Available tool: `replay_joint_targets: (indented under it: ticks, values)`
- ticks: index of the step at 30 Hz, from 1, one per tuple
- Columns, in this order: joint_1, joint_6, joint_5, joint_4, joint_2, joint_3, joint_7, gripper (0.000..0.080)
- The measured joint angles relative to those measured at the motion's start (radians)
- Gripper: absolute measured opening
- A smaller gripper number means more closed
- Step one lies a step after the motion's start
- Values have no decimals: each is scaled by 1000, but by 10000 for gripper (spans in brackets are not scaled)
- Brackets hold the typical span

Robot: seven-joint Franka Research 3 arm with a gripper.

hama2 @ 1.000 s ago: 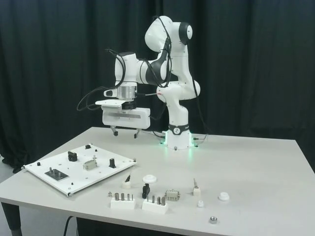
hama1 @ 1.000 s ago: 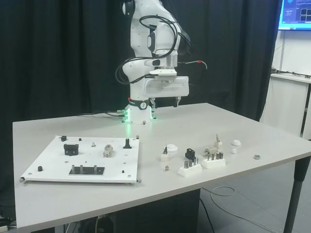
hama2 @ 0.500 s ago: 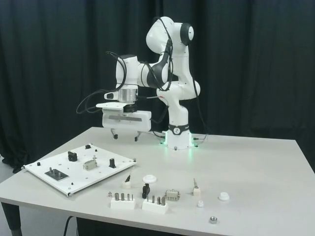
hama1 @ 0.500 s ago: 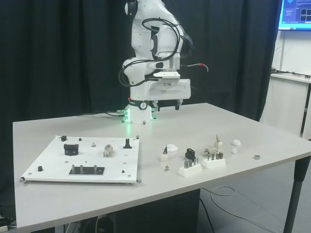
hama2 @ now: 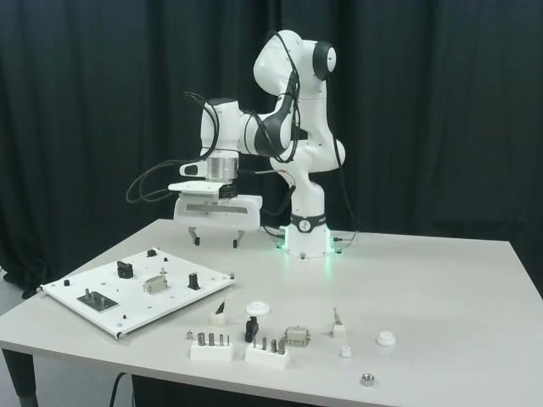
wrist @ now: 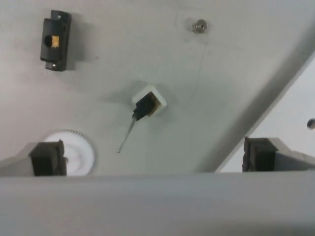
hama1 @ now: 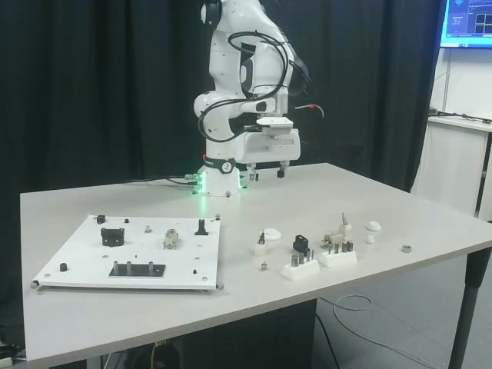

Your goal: Pick USB.

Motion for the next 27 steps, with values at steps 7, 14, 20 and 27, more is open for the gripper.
replay_joint_targets:
  ticks: [7,14,20,27]
  values:
    - [0,16,9,10,38,1,-102,800]
    - [-2,22,40,23,79,2,-99,800]
    - [-7,25,91,37,109,2,-54,800]
    - [-6,37,91,38,129,10,-112,800]
